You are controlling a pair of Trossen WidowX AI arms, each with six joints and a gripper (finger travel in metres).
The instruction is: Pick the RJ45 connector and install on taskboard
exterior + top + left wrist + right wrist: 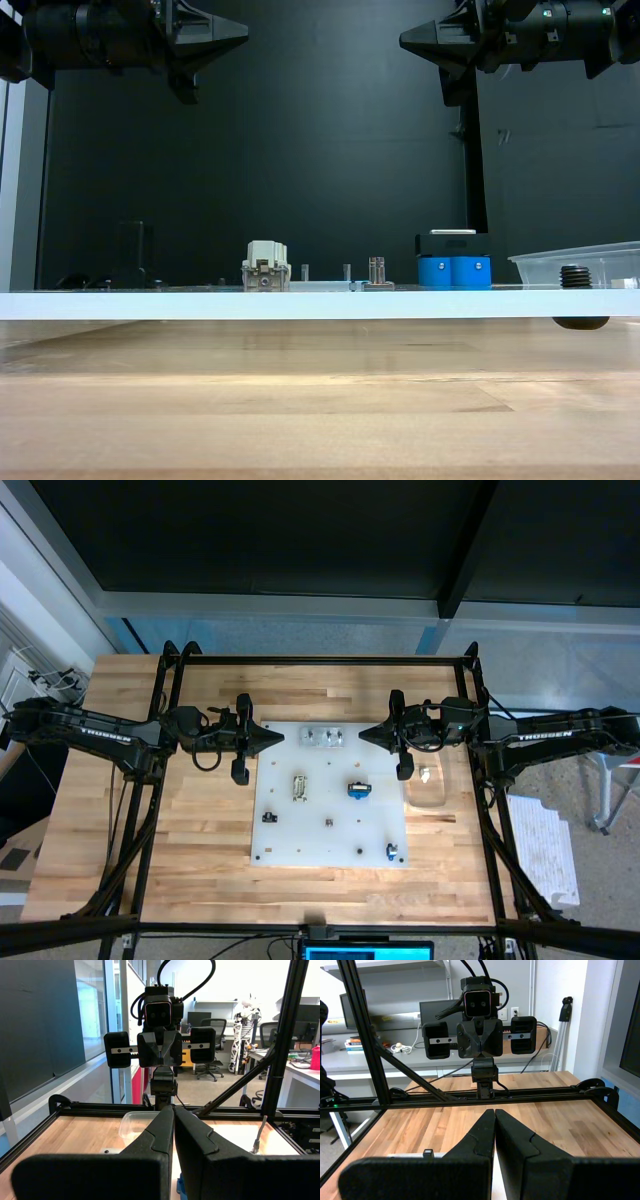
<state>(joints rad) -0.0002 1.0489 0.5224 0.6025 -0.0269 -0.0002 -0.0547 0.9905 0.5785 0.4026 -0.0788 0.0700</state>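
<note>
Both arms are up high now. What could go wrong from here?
1. I cannot tell whether the connector sits in the blue jack; it may be out or only half seated.
2. The right claw and left claw hang shut, high over the white board; a regrasp would fail unless one opens first.

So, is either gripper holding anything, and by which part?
Nothing. The left gripper and right gripper are shut and empty, raised over the white board.

The left gripper [279, 738] and right gripper [363, 732], fingers pressed together, hung high at 10 and 2 o'clock over the white rectangular task board [300, 845], with open air beneath them. Low obstacles stood below: a grey blocky socket [298, 788] near centre, a blue-and-black block [358, 789] beside it, and a clear plastic tray [425, 806] at 3 o'clock.
</note>
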